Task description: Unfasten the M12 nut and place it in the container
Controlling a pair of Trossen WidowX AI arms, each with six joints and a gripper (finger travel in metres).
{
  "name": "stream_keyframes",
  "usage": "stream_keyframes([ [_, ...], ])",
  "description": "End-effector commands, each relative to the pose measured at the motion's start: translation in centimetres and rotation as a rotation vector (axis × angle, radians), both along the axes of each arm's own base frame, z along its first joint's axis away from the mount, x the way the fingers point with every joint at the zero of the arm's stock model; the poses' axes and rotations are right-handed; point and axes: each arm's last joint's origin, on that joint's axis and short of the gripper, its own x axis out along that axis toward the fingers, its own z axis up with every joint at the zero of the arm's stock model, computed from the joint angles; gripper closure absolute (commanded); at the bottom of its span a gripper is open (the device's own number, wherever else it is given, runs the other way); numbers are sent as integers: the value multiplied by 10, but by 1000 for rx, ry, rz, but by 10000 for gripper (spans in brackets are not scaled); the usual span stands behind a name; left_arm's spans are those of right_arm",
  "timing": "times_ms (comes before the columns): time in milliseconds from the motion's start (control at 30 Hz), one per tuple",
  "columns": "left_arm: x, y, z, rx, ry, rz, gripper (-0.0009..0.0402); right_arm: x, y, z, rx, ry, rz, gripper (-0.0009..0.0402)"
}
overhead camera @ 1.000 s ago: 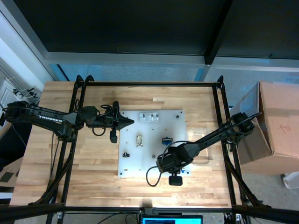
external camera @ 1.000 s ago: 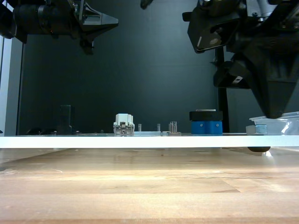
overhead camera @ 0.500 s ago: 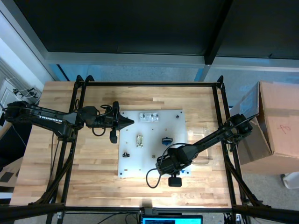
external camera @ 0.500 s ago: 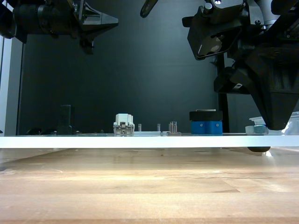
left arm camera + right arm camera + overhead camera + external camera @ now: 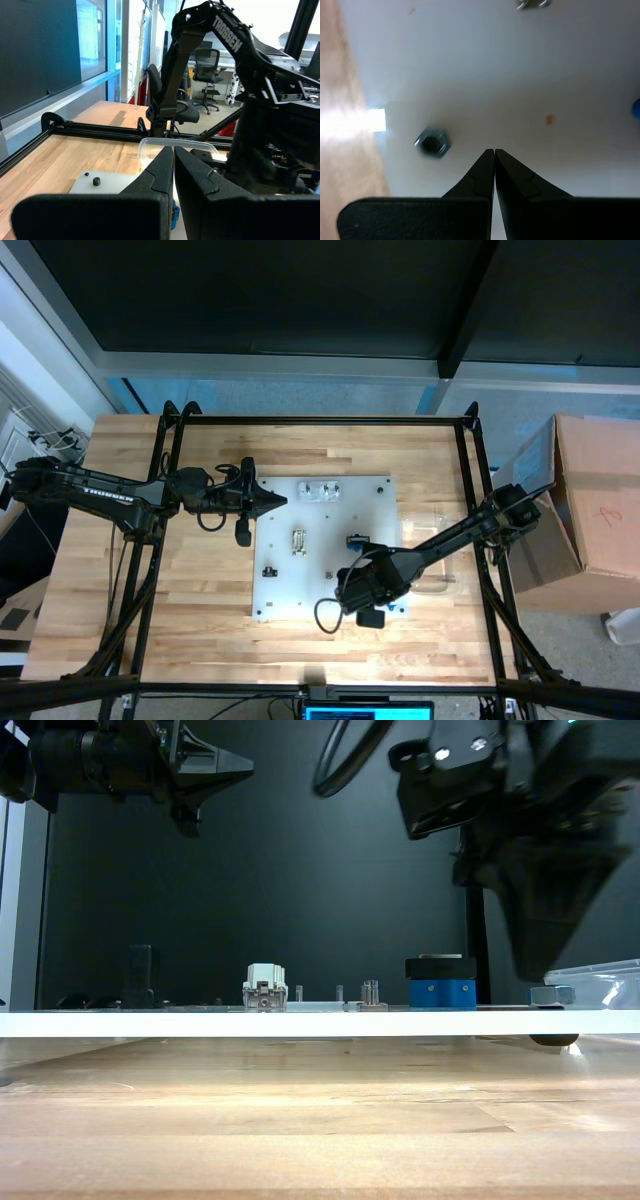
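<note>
Right end effector (image 5: 494,150), pressed together and empty, hovers just beside the M12 nut (image 5: 433,143) near the board's (image 5: 325,530) five-o'clock edge; whether the nut is on its stud, cannot tell. Left end effector (image 5: 173,148), pressed together, hovers at ten o'clock.

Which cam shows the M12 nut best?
Right wrist view: nut from above on the white board, beside the shut right claw, untouched. Low view: side-on before the container; seated or loose, cannot tell. High view: right arm hides it. Left claw, shut, hovers at board's left edge.
</note>
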Motion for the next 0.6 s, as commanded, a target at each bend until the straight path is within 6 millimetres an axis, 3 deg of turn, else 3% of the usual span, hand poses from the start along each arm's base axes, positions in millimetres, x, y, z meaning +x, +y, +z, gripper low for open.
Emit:
stream_keyframes([
  [33,0,0,0,0,0,0,393,-1,0,4,44,7,4,393],
  [367,0,0,0,0,1,0,393,-1,8,17,272,39,33,393],
  [600,0,0,0,0,1,0,393,4,13,1,279,72,65,393],
])
